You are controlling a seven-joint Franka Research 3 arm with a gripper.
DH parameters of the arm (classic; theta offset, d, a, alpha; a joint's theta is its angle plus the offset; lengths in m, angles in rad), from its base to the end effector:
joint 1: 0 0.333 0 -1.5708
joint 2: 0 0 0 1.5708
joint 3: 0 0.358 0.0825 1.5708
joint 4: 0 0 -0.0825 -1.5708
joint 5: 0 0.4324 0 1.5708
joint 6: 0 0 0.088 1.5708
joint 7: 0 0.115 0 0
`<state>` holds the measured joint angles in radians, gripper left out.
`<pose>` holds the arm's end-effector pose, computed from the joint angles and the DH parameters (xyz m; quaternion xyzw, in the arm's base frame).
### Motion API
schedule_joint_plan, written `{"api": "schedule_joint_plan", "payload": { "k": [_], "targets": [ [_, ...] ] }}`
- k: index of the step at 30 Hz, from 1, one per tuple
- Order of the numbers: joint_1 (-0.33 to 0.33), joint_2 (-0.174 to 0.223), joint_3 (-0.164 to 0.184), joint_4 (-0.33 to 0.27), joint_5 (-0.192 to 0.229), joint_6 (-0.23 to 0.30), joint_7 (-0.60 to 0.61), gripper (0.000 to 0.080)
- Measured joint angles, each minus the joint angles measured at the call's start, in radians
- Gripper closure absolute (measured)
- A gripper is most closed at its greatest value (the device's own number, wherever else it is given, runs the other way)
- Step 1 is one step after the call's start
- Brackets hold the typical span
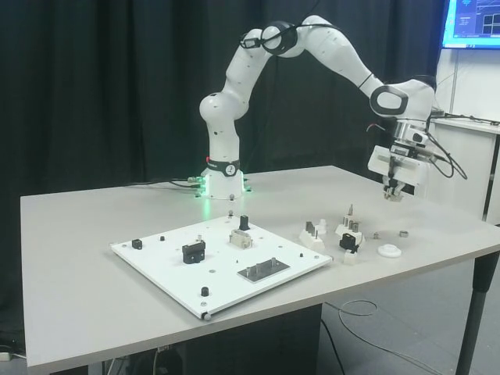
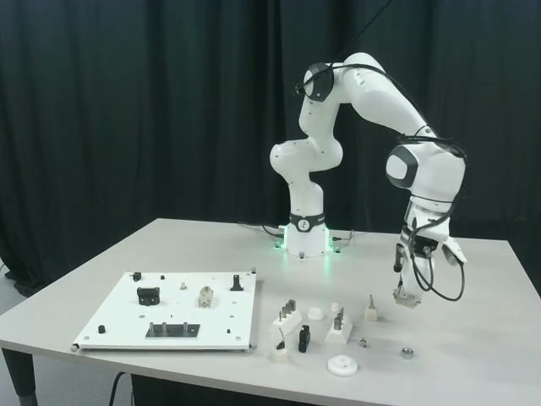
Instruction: Place waterproof.
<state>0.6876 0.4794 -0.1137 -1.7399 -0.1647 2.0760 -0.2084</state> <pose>0.5927 0.3801 0.2938 0.8980 0.4236 -0.0521 0.1067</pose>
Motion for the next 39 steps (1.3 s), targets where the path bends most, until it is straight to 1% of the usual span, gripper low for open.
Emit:
{"api": "schedule_joint_plan", "payload": {
  "k": [9,20,32,39],
  "targets": [
    [0.026,0.02,0.0,0.033,-0.089,-0.064,0.062,0.0599],
    [0.033,0.077,0.014,0.096,-0.195,-0.141,0.123,0.0599],
    [0.029,0.137,0.039,0.149,-0.295,-0.219,0.188,0.0599],
    [0.02,0.15,0.054,0.159,-0.342,-0.256,0.207,0.0599]
  ]
}}
